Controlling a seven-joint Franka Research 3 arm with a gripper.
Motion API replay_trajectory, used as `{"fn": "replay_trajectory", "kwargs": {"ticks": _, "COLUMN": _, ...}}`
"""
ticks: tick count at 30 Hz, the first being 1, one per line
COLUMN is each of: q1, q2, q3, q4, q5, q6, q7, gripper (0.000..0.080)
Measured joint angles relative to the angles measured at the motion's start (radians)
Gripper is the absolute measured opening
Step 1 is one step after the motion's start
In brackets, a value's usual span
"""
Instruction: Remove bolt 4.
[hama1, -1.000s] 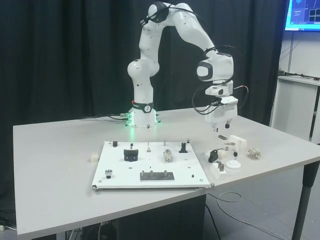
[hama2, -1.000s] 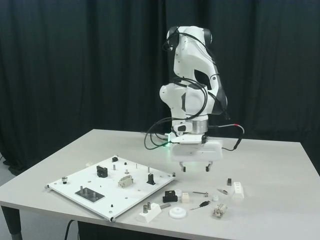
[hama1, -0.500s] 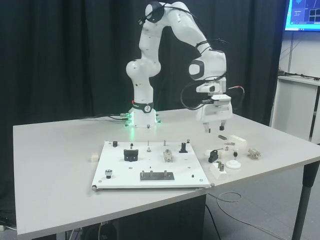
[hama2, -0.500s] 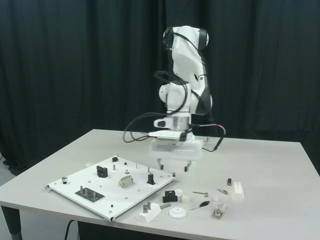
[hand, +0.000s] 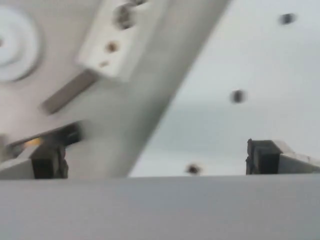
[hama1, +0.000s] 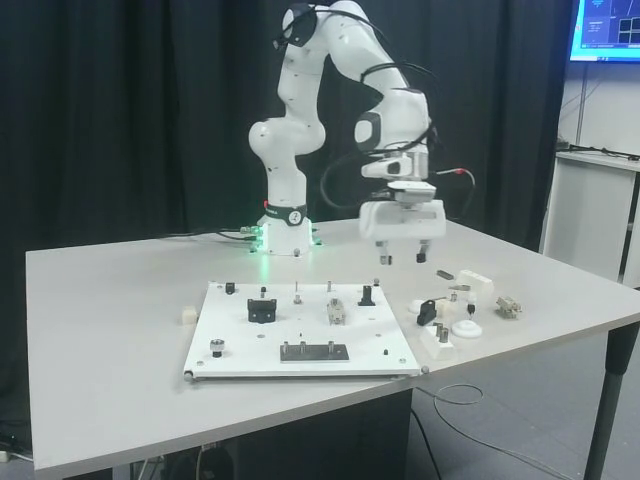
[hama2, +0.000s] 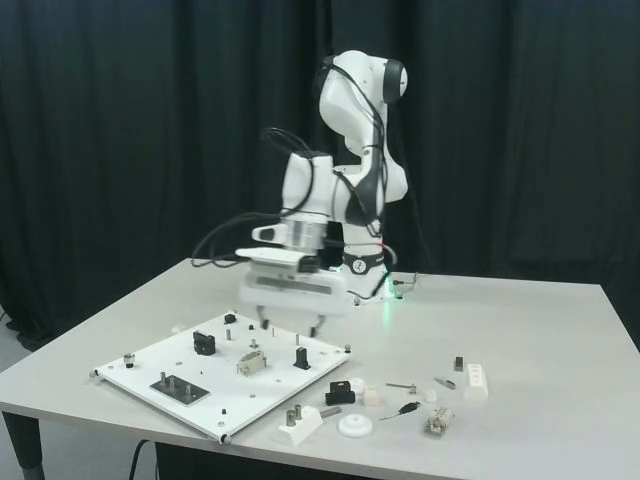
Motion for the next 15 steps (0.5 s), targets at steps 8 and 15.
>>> {"fn": "replay_trajectory", "kwargs": {"ticks": 8, "q1": -0.11, "q2": 0.025, "q3": 0.0, "q4": 0.071, "q5": 0.001, "q6": -0.001, "q7": 0.007, "gripper": 0.08}}
{"fn": "replay_trajectory", "kwargs": {"ticks": 15, "q1": -0.199, "q2": 0.053, "q3": 0.0, "q4": 0.134, "q5": 0.005, "q6": -0.007, "q7": 0.024, "gripper": 0.08}}
